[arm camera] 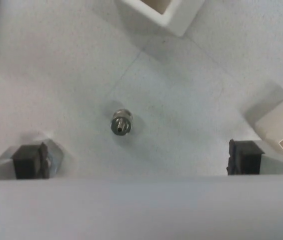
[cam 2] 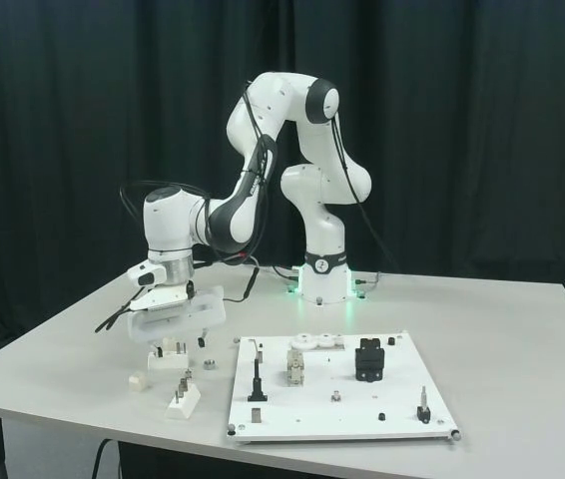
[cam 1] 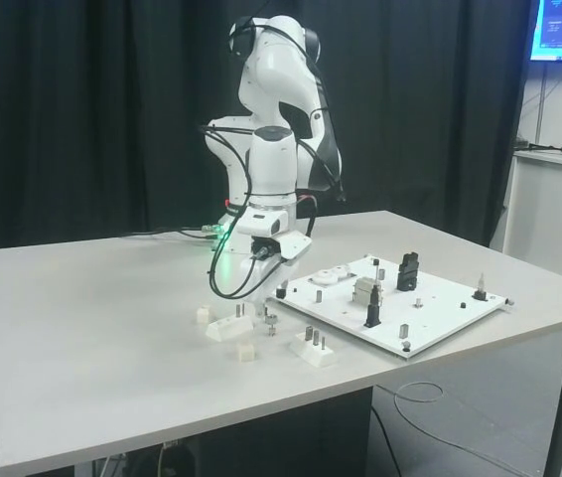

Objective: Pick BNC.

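Note:
The BNC connector (arm camera: 120, 122) is a small grey metal plug that stands upright on the grey table, seen end-on in the wrist view. It lies between the two black finger pads (arm camera: 30, 161), a little off the middle and well below them. My gripper (arm camera: 136, 159) is open and holds nothing. In the first room view the gripper (cam 1: 266, 262) hangs above the BNC (cam 1: 271, 320), close to the white board's near corner. The second room view shows the gripper (cam 2: 177, 333) low over the table's left part, with the BNC (cam 2: 206, 363) just beside it.
A white board (cam 1: 450, 316) with several mounted black and grey parts lies on the table beside the arm. Small white holder blocks (cam 1: 231, 328) (cam 1: 316, 350) (cam 2: 183, 399) stand around the BNC. Two white block corners (arm camera: 161, 12) (arm camera: 281, 130) show in the wrist view.

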